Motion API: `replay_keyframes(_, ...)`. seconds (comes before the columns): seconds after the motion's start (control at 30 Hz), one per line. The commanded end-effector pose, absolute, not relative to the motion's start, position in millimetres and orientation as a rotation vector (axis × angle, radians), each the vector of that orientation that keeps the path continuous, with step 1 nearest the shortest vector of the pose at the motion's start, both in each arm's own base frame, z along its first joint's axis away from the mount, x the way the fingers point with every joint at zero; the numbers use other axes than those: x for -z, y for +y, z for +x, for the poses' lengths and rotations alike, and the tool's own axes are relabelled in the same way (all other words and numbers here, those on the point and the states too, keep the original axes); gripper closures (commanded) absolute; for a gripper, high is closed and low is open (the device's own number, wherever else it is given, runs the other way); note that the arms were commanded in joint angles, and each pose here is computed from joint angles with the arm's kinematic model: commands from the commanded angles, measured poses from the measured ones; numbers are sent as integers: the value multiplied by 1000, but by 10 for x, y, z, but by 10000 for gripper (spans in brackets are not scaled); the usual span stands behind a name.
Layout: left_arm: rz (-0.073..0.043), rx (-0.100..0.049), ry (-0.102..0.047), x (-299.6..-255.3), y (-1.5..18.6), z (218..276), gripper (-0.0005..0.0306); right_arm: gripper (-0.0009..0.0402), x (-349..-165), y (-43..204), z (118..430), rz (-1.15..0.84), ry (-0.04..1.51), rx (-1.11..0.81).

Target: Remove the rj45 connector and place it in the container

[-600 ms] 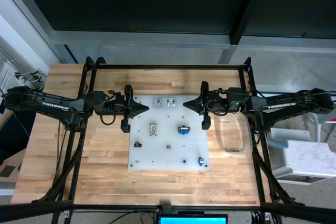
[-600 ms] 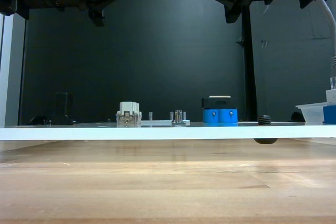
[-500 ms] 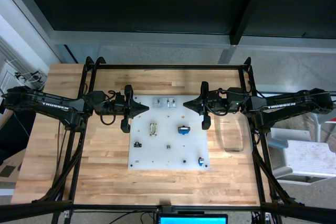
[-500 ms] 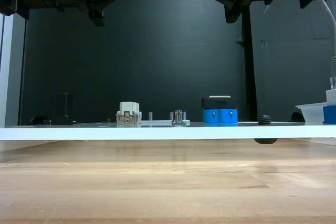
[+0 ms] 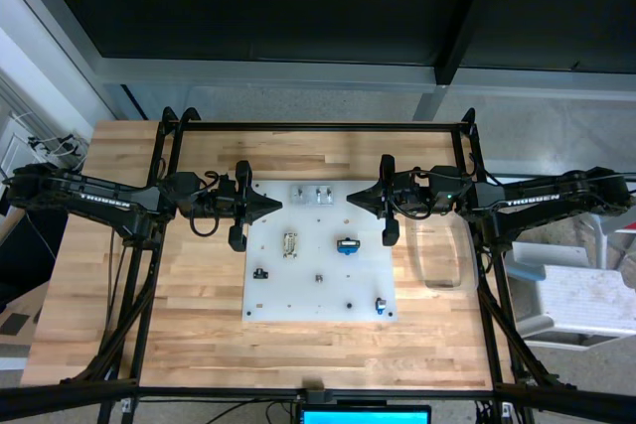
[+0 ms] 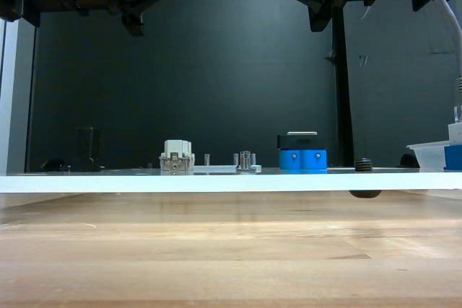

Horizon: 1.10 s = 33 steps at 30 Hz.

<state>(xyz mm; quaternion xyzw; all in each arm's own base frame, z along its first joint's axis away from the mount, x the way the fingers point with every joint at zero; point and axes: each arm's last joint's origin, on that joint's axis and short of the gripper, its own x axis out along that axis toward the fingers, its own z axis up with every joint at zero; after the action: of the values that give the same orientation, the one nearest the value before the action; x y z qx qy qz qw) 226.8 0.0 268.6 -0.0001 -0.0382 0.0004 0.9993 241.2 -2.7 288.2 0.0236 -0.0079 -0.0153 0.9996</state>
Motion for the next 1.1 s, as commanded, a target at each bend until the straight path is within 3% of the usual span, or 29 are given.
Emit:
replay_keyframes(0.03,0,-1,-76,-2686,1,2268,300,393,-2880,-26,2412,48,-15,31)
replay_keyframes(0.23,0,0,-76,-2686,0,2268,300,393,-2865,-26,2417,67,24,35)
replay_keyframes(0.77,0,-1,-76,-2686,1,2268,300,393,-3114,71,2313,107,547,35)
replay_keyframes(1.1,0,-1,-76,-2685,1,2269,300,393,-3151,189,2199,96,782,60)
